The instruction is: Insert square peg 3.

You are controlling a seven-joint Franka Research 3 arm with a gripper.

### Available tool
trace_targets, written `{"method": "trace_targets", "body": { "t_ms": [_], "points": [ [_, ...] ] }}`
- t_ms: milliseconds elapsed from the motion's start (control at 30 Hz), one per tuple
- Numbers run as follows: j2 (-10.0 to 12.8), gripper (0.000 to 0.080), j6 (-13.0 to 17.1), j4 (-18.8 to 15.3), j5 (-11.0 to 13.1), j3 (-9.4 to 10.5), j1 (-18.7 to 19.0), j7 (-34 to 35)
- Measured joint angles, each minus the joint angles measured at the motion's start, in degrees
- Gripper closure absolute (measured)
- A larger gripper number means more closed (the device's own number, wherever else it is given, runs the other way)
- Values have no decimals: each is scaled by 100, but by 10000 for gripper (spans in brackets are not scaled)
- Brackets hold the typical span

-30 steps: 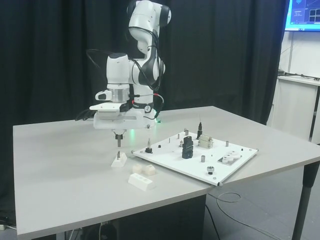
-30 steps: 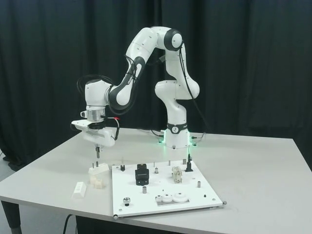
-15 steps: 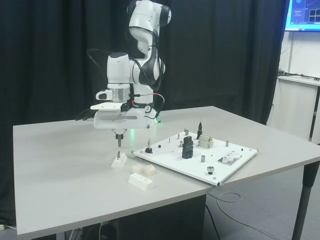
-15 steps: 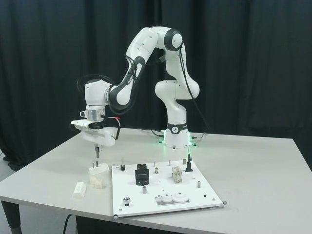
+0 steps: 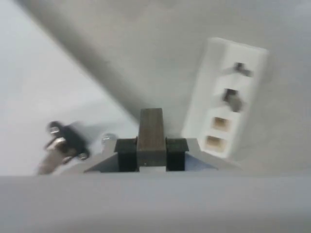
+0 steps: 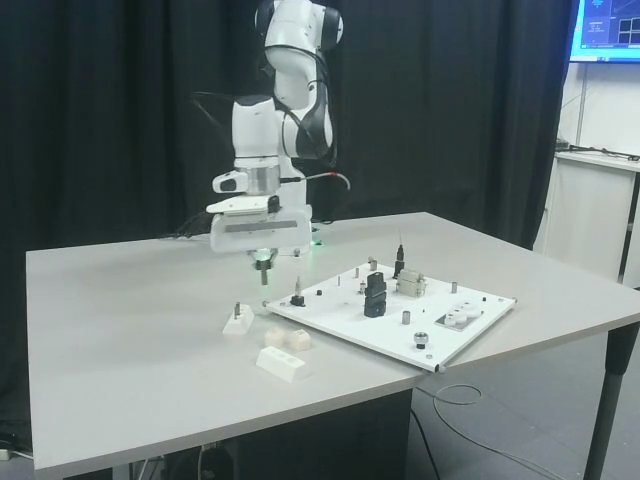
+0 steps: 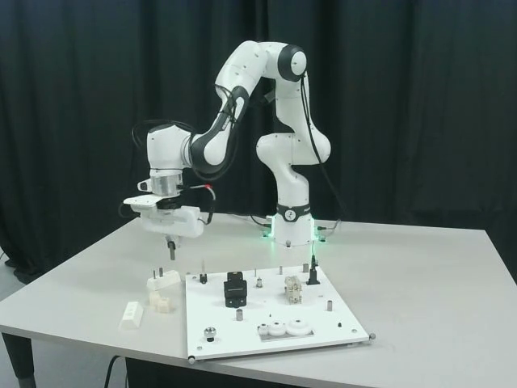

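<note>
So the fingers (image 5: 151,154) are clamped tight on square peg 3 (image 5: 151,131), carried in the air above the bench (image 6: 130,330). Next move: line it up over its hole and lower straight.

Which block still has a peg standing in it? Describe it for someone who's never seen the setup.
Find the white board on the grey table. Just off its side nearest the gripper sit three small white blocks. It is the one closest to the gripper, the only one with a thin upright peg in its top.
</note>
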Motion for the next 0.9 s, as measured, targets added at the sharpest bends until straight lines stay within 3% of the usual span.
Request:
{"method": "trace_targets", "body": {
  "t_ms": [467,900],
  "points": [
    [-411,689,-412,-1,-98,65,724,-220],
    [-797,689,-462,35,-263,301,1406,-60]
  ]
}}
